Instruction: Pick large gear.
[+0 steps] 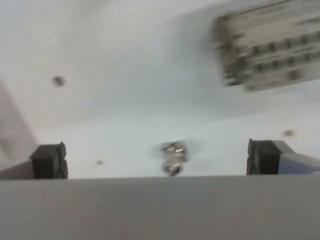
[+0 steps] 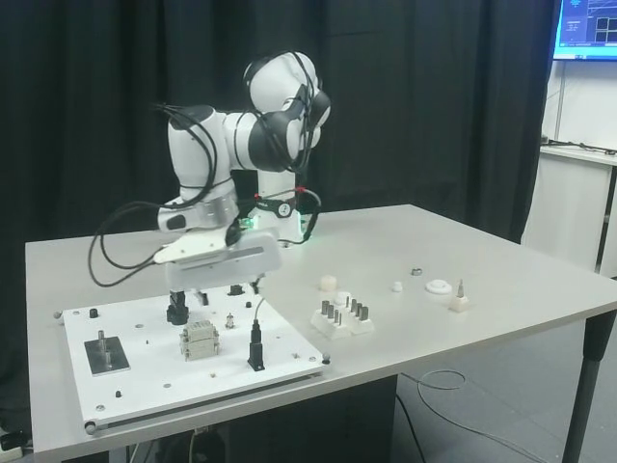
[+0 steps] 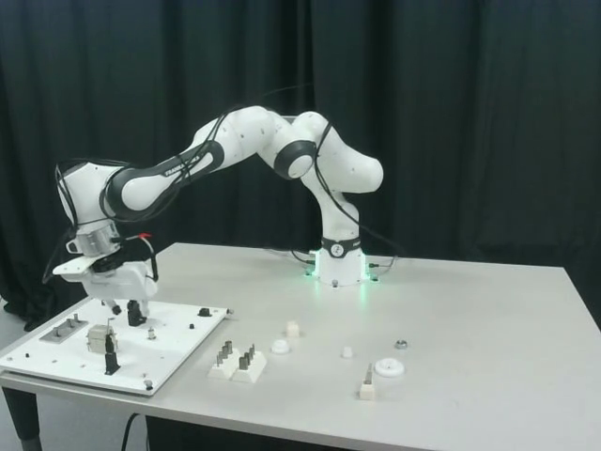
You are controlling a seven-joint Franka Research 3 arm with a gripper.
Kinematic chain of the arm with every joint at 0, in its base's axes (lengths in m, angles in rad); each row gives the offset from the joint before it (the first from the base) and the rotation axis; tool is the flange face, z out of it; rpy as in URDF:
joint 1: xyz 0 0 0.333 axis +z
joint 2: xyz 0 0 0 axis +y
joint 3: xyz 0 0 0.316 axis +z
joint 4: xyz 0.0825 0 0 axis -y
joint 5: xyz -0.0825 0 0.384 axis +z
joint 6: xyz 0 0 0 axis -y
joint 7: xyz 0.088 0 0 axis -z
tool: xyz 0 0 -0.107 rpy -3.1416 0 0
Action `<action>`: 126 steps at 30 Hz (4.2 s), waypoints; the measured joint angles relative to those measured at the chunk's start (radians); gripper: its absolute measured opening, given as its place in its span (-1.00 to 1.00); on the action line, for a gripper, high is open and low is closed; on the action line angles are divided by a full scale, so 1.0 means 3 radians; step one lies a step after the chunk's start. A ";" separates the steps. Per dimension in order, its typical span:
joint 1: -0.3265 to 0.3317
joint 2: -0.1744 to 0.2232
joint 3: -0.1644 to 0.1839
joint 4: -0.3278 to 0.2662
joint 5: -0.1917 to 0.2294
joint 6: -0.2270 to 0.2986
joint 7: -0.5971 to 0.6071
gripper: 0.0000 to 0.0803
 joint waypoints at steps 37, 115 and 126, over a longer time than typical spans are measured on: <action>0.1713 -0.0865 0.0004 -0.1665 0.0096 0.0406 0.1054 0.99; 0.3235 -0.1486 0.0863 -0.3495 -0.0295 0.3187 0.2589 0.99; 0.3235 -0.1477 0.0866 -0.3495 -0.0321 0.3219 0.2664 0.99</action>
